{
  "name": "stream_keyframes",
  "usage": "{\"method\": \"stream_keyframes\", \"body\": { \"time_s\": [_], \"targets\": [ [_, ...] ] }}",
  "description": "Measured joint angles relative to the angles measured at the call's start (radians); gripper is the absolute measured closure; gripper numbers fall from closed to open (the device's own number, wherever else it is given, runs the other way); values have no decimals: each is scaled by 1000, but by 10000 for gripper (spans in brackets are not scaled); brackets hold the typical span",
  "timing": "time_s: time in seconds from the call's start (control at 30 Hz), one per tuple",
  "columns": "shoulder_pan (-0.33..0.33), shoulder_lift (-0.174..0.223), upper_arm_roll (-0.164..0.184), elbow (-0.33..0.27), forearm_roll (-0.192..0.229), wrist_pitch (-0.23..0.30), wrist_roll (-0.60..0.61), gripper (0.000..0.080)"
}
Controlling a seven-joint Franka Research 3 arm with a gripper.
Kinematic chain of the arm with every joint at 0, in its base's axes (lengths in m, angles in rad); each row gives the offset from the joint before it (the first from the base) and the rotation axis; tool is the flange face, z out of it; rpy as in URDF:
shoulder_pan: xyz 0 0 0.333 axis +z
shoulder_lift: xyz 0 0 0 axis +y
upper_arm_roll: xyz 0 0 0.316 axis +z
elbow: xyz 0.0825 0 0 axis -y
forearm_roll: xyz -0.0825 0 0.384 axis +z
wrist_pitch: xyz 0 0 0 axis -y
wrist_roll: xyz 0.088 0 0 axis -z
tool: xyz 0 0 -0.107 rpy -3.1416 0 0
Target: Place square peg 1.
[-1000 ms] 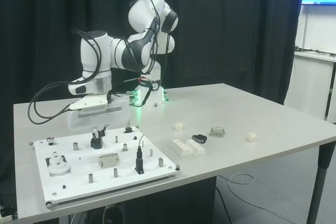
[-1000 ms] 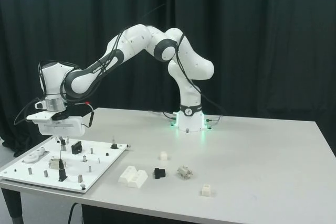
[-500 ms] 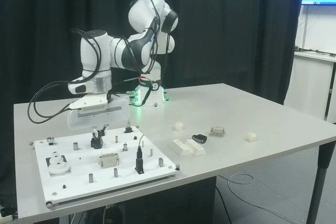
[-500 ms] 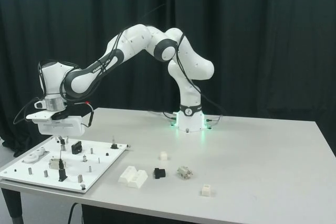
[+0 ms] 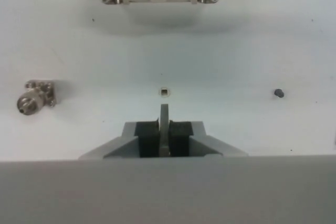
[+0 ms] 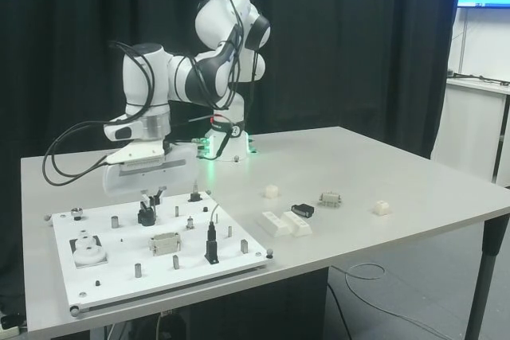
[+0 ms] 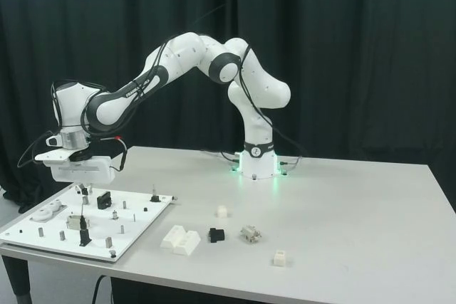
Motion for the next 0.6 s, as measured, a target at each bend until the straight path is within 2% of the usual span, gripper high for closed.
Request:
{"method": "stream_keyframes", "body": {
  "time_s": [0.23,0.6],
  "targets": [
    [9,-12,0,5,8,-43,7,767],
    [51,-40,0,5,28,-141,46,767]
  ]
}}
